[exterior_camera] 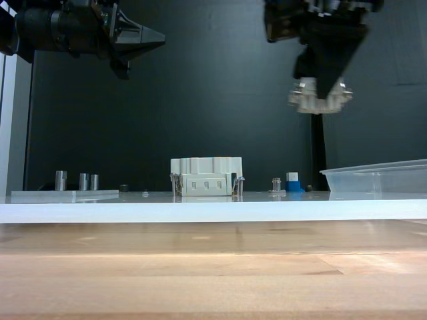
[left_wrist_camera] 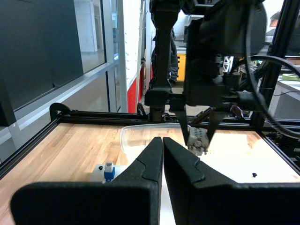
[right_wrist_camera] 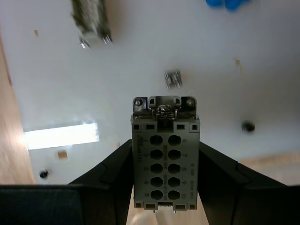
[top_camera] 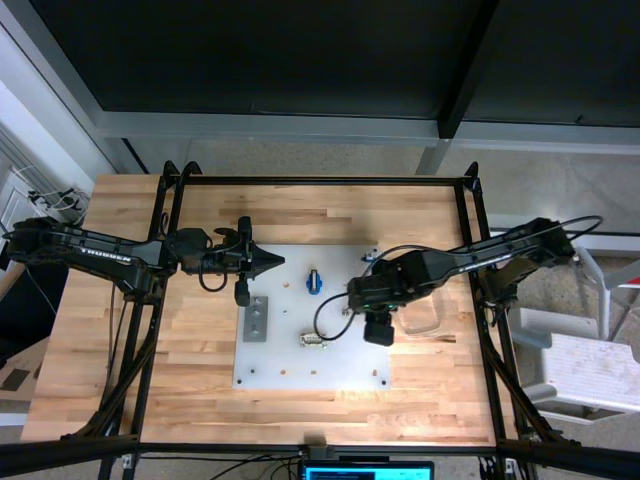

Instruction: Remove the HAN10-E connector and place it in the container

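The HAN10-E connector (right_wrist_camera: pixel 165 154), a cream block with two rows of round pin holes, is clamped between the fingers of my right gripper (exterior_camera: pixel 320 93). It hangs well above the white board, connector (exterior_camera: pixel 319 101) clear of everything beneath. The right gripper (top_camera: pixel 378 325) hovers over the board's right part, just left of the clear container (top_camera: pixel 425 315). The container (exterior_camera: pixel 380 177) rests on the table at the board's right edge. My left gripper (top_camera: pixel 275 262) is shut and empty, raised over the board's back left edge.
A cream housing (top_camera: pixel 313 342) with screws stays mounted near the board's front middle (exterior_camera: pixel 205 177). A blue upright piece (top_camera: pixel 314 281) stands mid-board. A grey bar with two holes (top_camera: pixel 256 320) lies at the left. The white board (top_camera: pixel 340 365) covers the table's centre.
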